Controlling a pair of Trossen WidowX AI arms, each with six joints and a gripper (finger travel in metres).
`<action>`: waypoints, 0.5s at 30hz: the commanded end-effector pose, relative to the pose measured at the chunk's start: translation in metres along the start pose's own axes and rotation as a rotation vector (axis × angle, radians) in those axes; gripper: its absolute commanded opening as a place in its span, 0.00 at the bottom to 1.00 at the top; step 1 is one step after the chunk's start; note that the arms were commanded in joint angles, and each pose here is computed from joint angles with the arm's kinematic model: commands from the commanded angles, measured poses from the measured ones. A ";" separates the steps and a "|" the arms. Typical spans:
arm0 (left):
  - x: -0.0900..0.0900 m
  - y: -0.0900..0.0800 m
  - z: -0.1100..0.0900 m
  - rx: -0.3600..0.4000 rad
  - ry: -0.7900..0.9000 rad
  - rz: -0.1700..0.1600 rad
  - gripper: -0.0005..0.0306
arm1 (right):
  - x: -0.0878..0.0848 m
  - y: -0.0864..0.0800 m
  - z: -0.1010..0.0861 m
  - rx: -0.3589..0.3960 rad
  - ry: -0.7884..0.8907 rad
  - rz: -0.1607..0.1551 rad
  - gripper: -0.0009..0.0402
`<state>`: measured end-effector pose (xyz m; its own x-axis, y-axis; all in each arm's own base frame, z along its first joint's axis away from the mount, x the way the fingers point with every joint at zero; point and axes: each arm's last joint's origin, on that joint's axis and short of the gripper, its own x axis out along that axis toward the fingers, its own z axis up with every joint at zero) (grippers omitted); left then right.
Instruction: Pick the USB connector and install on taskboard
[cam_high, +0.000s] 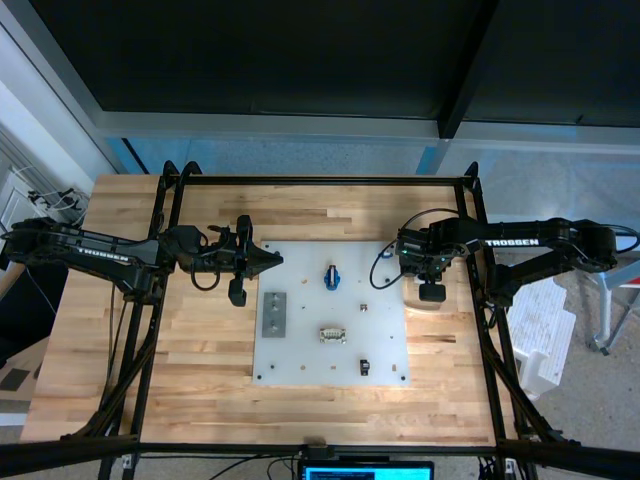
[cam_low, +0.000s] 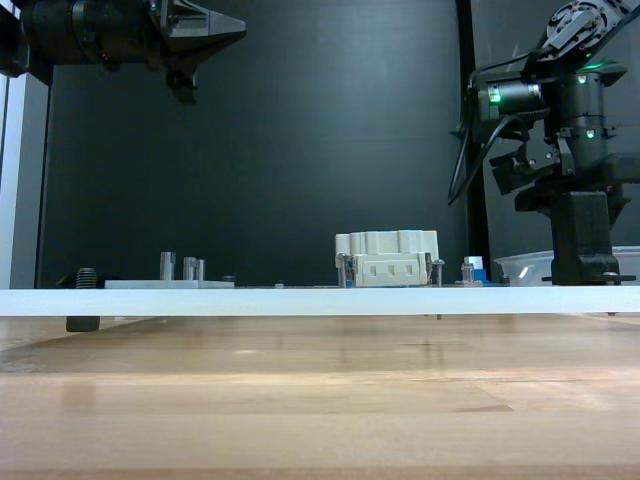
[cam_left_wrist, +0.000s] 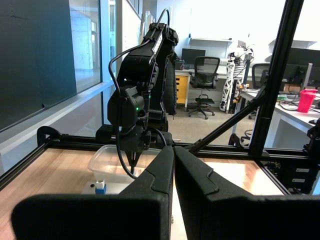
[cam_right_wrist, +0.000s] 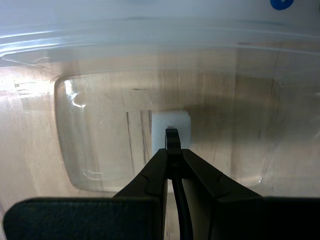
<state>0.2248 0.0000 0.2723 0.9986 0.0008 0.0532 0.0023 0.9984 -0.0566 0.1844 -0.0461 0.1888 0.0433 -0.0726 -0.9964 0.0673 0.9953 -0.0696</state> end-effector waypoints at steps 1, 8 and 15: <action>0.000 0.000 0.000 0.000 -0.001 0.000 0.02 | -0.001 0.000 0.001 -0.003 -0.001 -0.004 0.02; 0.000 0.000 0.000 0.000 -0.001 0.000 0.02 | 0.001 -0.001 0.001 -0.005 0.030 -0.022 0.02; 0.000 0.000 0.000 0.000 -0.001 0.000 0.02 | 0.000 0.000 0.003 -0.010 0.051 -0.018 0.02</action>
<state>0.2248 0.0000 0.2723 0.9986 0.0008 0.0532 0.0022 0.9984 -0.0562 0.1871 -0.0470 0.1869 -0.0049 -0.0883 -0.9961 0.0592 0.9943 -0.0885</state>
